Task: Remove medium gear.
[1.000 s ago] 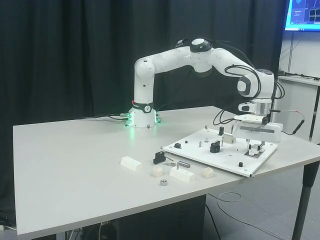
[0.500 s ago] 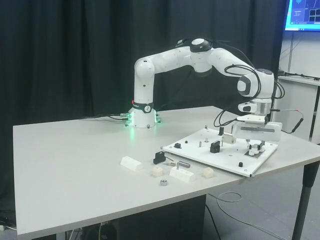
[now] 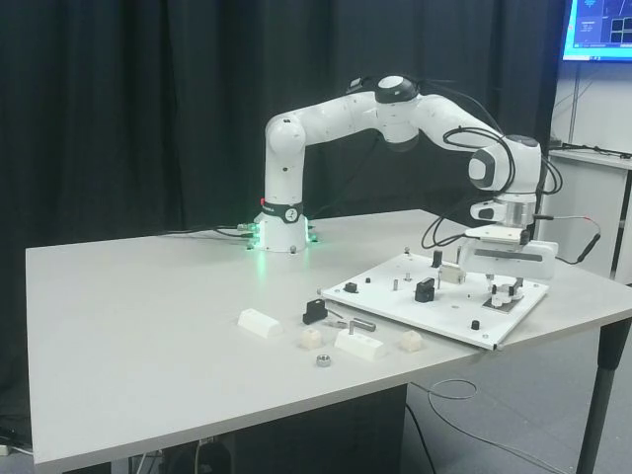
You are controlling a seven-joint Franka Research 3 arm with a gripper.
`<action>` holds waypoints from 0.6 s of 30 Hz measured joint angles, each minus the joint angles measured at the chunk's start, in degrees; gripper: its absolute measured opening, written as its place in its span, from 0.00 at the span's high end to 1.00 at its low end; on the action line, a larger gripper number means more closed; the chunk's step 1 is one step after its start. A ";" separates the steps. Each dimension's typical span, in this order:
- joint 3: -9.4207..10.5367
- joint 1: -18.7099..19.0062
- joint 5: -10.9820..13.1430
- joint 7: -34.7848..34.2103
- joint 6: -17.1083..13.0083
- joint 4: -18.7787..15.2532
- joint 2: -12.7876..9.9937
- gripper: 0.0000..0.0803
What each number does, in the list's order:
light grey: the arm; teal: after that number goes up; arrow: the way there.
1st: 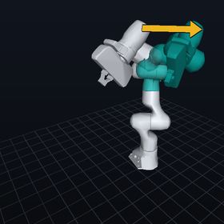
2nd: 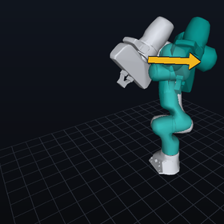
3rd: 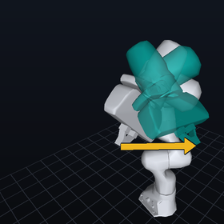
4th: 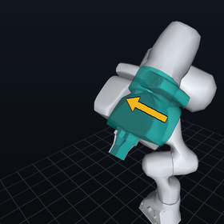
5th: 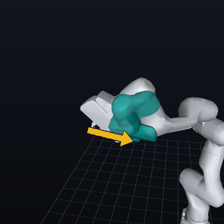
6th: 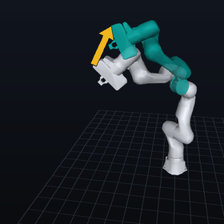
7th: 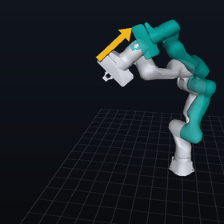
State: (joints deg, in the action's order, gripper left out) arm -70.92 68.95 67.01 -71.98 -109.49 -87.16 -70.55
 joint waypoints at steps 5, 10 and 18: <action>-0.03 0.01 0.00 1.19 0.02 -0.01 0.00 0.65; -0.09 0.01 0.00 -2.64 0.12 -0.04 0.05 0.65; -0.21 0.05 -0.16 -7.01 0.29 -0.06 0.27 0.65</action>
State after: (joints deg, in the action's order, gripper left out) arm -71.12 69.00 66.85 -78.99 -109.21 -87.22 -70.28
